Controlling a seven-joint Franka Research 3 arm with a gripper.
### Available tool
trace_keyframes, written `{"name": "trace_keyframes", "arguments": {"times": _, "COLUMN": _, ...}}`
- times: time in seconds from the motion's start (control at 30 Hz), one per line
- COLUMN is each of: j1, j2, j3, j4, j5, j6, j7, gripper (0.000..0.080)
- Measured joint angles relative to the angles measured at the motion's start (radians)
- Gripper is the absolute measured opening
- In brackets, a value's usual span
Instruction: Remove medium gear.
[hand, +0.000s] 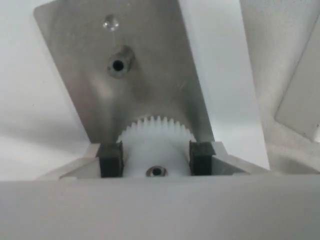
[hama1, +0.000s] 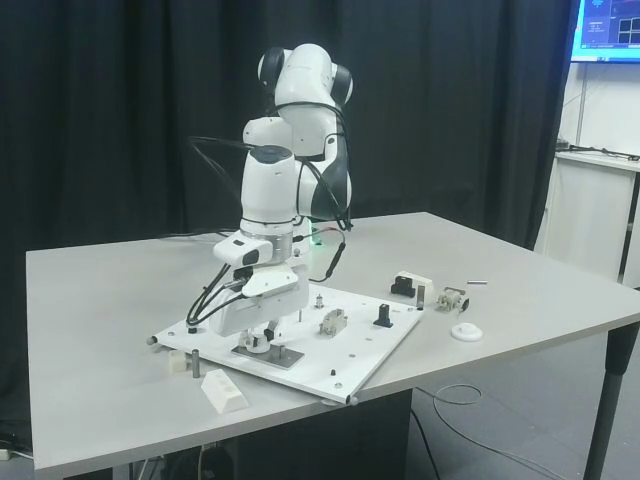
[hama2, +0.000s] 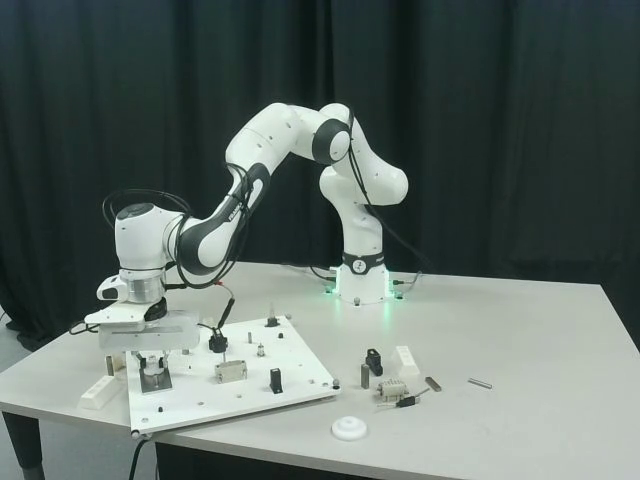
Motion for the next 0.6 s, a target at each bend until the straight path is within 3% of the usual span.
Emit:
{"name": "trace_keyframes", "arguments": {"times": 0.3, "j1": 0.002, "j2": 0.0, "j3": -0.003, "j4": 0.001, "j5": 0.0, "j6": 0.0, "j7": 0.106, "gripper": 0.0281}}
{"name": "trace_keyframes", "arguments": {"times": 0.6, "j1": 0.009, "j2": 0.0, "j3": -0.007, "j4": 0.001, "j5": -0.007, "j6": -0.001, "j7": 0.001, "gripper": 0.0281}}
